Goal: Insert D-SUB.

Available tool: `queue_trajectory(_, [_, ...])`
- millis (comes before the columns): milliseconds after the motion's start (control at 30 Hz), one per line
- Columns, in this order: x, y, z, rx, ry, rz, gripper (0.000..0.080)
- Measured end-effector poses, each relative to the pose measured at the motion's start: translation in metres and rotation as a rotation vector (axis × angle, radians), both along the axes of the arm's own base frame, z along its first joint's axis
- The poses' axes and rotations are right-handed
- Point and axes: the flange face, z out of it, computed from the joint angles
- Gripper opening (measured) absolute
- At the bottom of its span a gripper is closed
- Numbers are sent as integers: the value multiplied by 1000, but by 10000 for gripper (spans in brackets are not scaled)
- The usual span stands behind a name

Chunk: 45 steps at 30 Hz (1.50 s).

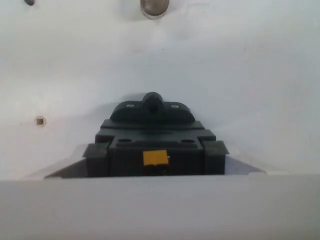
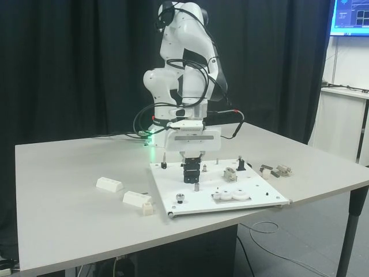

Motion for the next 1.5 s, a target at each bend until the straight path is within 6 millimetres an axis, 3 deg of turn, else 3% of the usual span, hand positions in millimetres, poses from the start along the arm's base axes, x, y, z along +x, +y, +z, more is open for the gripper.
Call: queue_trajectory(1500, [-5,-1,-3,17,-37,-43,384])
